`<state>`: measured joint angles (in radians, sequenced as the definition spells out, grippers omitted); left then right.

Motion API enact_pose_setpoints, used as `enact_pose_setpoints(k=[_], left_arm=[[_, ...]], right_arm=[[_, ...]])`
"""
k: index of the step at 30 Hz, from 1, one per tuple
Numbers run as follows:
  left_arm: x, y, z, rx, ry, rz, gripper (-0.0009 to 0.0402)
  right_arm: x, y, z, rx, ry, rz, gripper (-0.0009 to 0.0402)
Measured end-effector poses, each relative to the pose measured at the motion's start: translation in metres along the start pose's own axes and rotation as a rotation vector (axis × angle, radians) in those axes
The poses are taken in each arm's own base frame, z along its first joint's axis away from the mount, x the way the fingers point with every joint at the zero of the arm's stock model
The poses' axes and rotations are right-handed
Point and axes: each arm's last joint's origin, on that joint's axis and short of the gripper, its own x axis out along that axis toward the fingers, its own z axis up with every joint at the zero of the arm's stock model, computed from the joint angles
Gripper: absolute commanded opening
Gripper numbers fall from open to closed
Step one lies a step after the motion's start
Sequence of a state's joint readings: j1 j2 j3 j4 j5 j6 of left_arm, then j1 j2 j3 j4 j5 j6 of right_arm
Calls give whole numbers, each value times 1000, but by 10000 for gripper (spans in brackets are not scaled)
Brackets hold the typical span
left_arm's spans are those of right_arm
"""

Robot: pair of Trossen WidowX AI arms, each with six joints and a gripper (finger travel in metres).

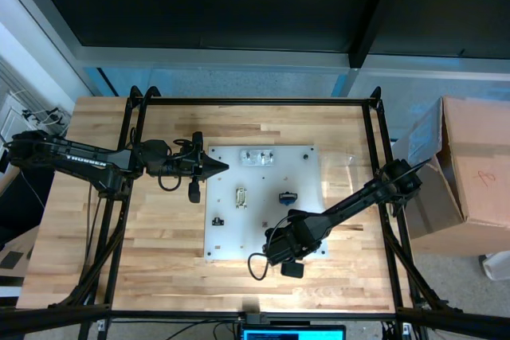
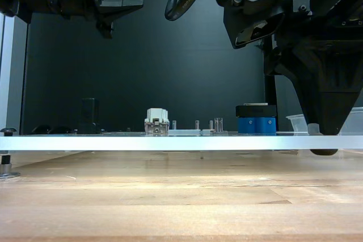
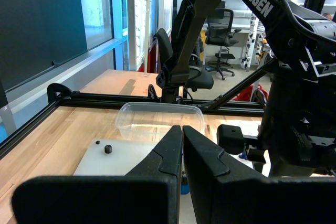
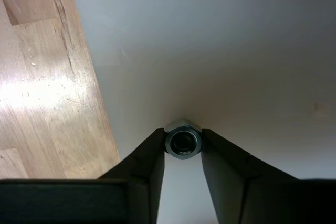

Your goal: Unfasten the M12 nut and place it in the container

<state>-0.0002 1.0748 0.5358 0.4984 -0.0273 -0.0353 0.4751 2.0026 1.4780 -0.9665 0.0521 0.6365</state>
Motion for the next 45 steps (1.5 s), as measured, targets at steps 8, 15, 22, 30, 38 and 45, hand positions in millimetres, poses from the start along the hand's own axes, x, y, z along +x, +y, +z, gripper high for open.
enact_pose_setpoints(k=[8, 15, 22, 30, 38, 45], left_arm=[[0, 0, 0, 0, -1, 0, 0], [0, 0, 0, 0, -1, 0, 0], [0, 0, 0, 0, 0, 0, 0], [0, 0, 0, 0, 0, 0, 0], [0, 0, 0, 0, -1, 0, 0], [0, 0, 0, 0, -1, 0, 0]], right_arm=[[0, 0, 0, -90, 0, -4, -1], [0, -1, 0, -350, 2, -8, 9], [0, -1, 0, -708, 5, -10, 9], [0, -1, 0, -1209, 5, -9, 9], [0, -1, 1, -1638, -2, -5, 9], [0, -1, 1, -1660, -5, 0, 14]])
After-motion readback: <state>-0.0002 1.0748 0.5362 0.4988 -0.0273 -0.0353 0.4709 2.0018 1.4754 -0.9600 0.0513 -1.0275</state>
